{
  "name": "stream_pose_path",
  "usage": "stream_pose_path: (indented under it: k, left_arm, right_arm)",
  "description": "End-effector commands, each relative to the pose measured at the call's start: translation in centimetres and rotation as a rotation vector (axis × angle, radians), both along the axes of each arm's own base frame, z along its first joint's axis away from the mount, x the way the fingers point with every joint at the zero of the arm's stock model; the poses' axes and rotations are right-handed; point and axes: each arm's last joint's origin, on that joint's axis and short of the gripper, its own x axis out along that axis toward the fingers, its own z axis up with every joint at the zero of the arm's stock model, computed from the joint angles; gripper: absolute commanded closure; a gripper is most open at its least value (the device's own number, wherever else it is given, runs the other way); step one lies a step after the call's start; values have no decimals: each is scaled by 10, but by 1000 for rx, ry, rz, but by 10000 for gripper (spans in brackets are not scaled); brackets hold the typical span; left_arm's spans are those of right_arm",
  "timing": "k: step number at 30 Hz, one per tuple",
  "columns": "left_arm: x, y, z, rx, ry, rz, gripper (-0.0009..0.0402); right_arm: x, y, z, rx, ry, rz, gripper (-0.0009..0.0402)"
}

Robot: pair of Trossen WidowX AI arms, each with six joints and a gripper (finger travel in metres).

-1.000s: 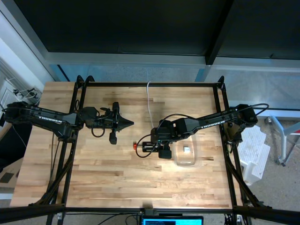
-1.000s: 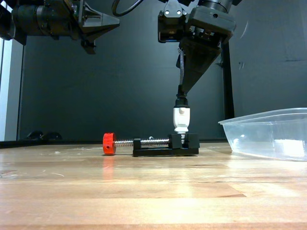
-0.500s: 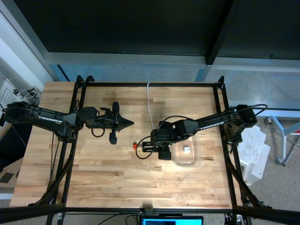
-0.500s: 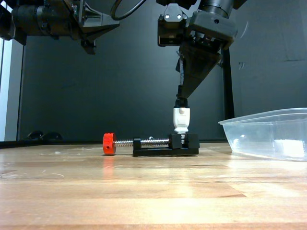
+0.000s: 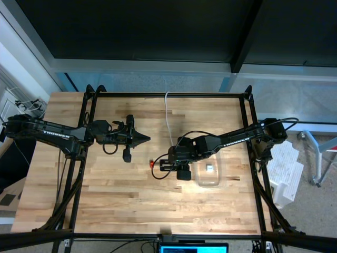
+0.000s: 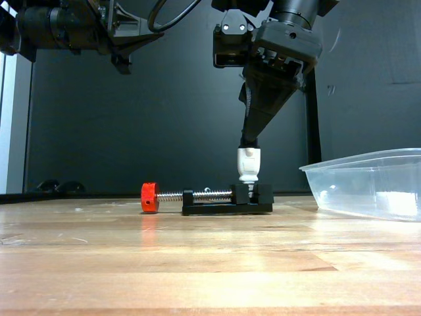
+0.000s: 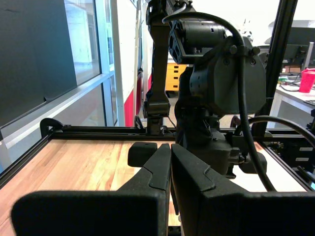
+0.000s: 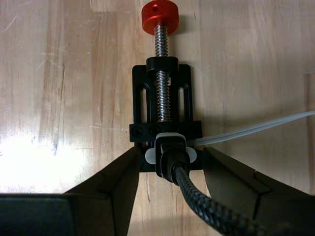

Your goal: Remove the power plug from the receptacle and place in the container

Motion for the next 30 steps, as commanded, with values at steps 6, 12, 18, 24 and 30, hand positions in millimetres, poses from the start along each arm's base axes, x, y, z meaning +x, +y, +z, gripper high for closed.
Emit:
stream_pose_path:
  k: [6, 12, 18, 24, 30]
  left_arm:
    - [0, 0, 0, 0, -1, 0, 393]
    - [0, 0, 0, 0, -1, 0, 393]
    - [0, 0, 0, 0, -1, 0, 393]
    - [0, 0, 0, 0, -1, 0, 393]
    - [0, 0, 0, 0, -1, 0, 393]
  right_arm:
    - [0, -1, 1, -12, -5, -7, 274]
    - [0, -1, 1, -13, -5, -8, 307]
    - [0, -1, 1, -13, -6, -8, 352]
    - [0, -1, 1, -14, -5, -6, 396]
    - [0, -1, 1, -13, -5, -7, 393]
